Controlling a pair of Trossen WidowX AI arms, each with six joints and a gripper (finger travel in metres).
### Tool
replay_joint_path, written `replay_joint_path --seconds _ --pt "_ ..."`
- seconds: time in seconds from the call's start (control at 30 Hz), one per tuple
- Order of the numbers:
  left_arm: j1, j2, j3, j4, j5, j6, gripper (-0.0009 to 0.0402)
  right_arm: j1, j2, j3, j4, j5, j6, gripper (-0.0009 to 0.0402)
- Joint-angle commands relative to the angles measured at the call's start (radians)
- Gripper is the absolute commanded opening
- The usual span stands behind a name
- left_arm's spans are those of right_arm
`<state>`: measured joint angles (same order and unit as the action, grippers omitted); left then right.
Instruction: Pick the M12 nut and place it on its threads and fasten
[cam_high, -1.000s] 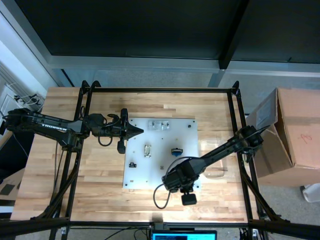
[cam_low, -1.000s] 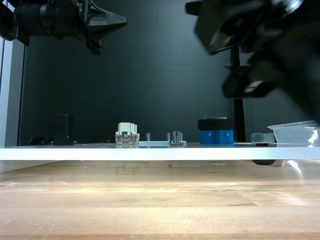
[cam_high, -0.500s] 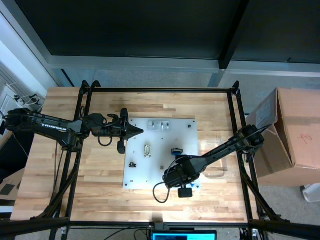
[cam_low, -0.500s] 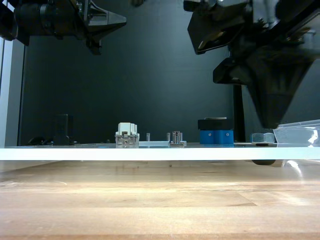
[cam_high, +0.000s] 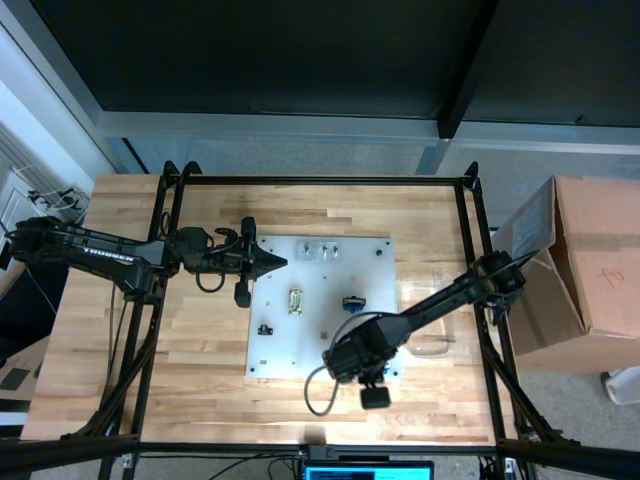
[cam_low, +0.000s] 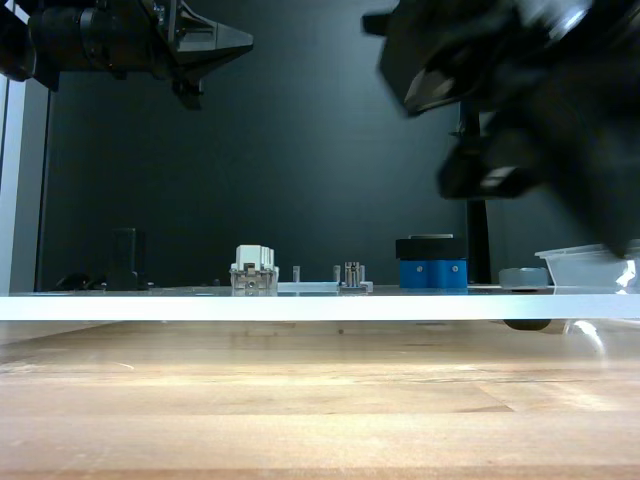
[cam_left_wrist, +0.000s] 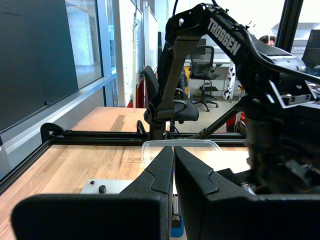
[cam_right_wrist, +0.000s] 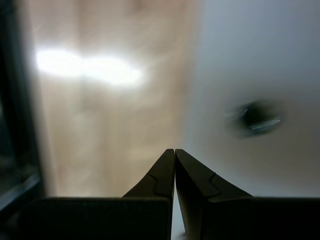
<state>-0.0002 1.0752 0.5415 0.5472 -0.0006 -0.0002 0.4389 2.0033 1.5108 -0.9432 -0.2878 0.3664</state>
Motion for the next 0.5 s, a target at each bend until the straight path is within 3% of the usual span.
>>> replay_joint_path --seconds 0.03,0.5 --pt "0.000 0.000 0.000 0.000 0.000 0.000 0.0000 0.000 -0.004 0.001 -0.018 0.050 0.001 0.0000" --pt "0.000 0.000 0.000 0.000 0.000 0.000 0.0000 -0.001 -0.024 0.001 -0.050 0.307 0.038 0.0000"
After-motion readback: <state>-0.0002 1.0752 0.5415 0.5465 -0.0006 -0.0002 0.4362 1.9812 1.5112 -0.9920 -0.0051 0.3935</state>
